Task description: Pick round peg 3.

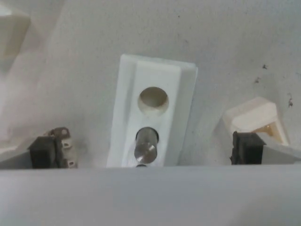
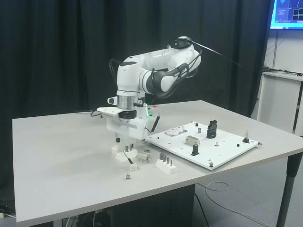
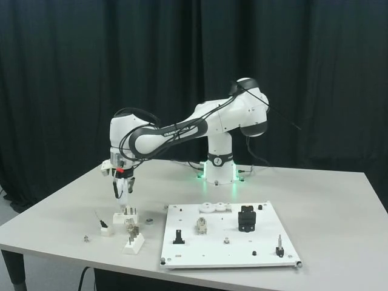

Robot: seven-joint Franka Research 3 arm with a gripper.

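Round peg 3 (image 1: 145, 150) is standing upright in a white holder block (image 1: 153, 110) on the grey tabletop (image 2: 61, 142), with an empty round hole (image 1: 153, 100) sitting just beside it in the same block. The white Franka arm (image 3: 176, 132) is hanging over the block, its jaws (image 1: 146, 149) spread wide, with one black fingertip pad (image 1: 44, 151) showing on each side of the holder and neither touching the peg. A second white block (image 1: 256, 117) is lying near the holder. A white assembly board (image 3: 227, 233) carrying small black fixtures is resting well apart on the tabletop.
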